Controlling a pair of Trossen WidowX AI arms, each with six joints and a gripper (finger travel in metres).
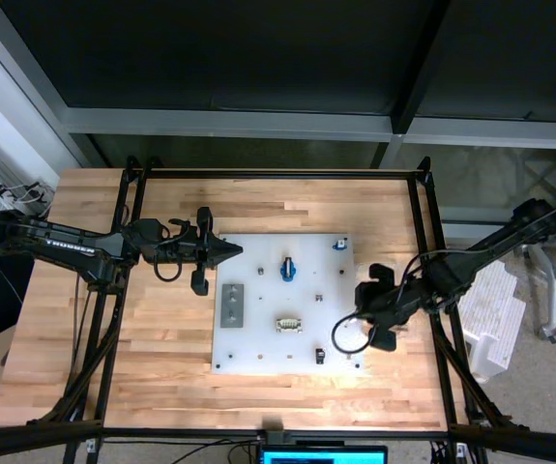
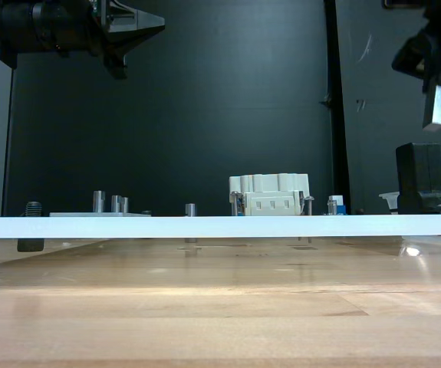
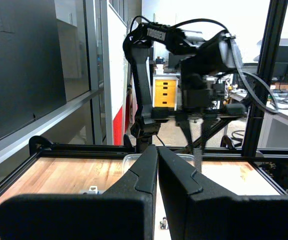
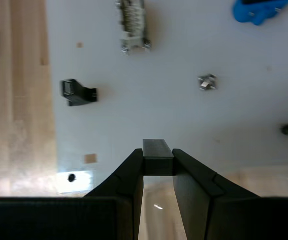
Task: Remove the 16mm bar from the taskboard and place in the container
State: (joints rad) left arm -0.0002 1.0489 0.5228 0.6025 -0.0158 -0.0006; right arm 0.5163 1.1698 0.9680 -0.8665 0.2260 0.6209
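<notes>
"16mm bar (image 4: 158, 150), where was it?"
"between the fingers of the right tool (image 4: 158, 161), clenched on its sides with one end poking out past the tips. it hung clear of the taskboard (image 1: 258, 338), which lay below and ahead of the tool."
"why so high?"
"my guess: to carry it over the black upright part (image 2: 419, 176) without a knock. the container (image 2: 386, 199) sat low beside that part and seemed nearly beneath the tool, so a short move and a descent looked like all that remained."
"and the left tool (image 3: 157, 150)?"
"fingers pressed together on nothing, held high across the board from the right tool, out of the way. a pinch on smooth metal could slip, so gentle travel seemed wise."
</notes>
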